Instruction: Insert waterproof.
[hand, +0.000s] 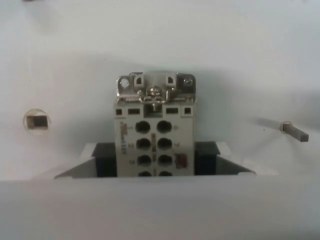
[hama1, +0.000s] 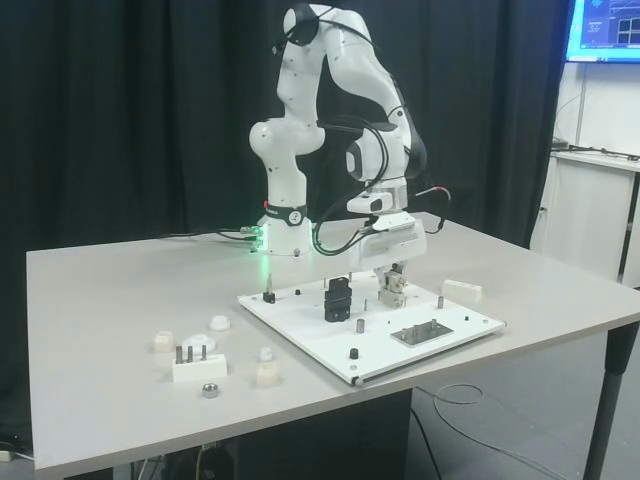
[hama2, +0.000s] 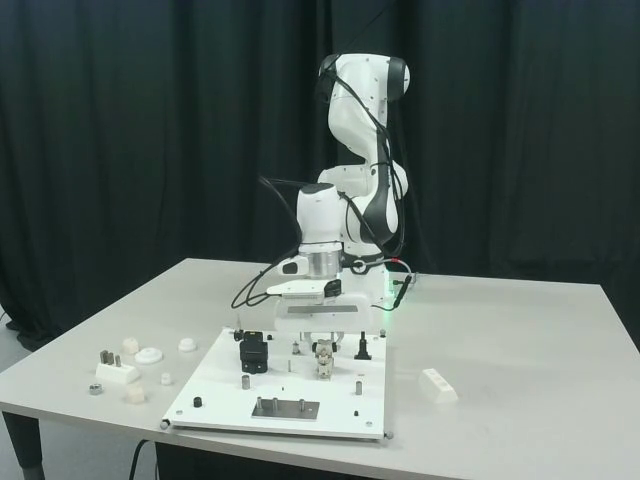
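Note:
The waterproof connector (hand: 155, 130) is a grey-white block with rows of round holes and a metal clamp at one end. It stands on the white board (hama1: 330, 345) near the board's middle, as both room views show (hama1: 393, 292) (hama2: 324, 360). My gripper (hand: 155, 162) comes down over it (hama1: 393, 272) (hama2: 322, 338). In the wrist view the black pads (hand: 105, 160) press against the connector's two sides, so the gripper is shut on it. The connector's lower end is hidden behind the white finger body.
Also on the board are a black block (hama1: 338, 300) (hama2: 253, 353), a metal plate (hama1: 425, 332) (hama2: 285, 407) and several short pegs, one close to the connector (hand: 295, 131). A white block (hama2: 438, 385) lies beside the board. Small white parts (hama1: 195, 365) lie on the grey table.

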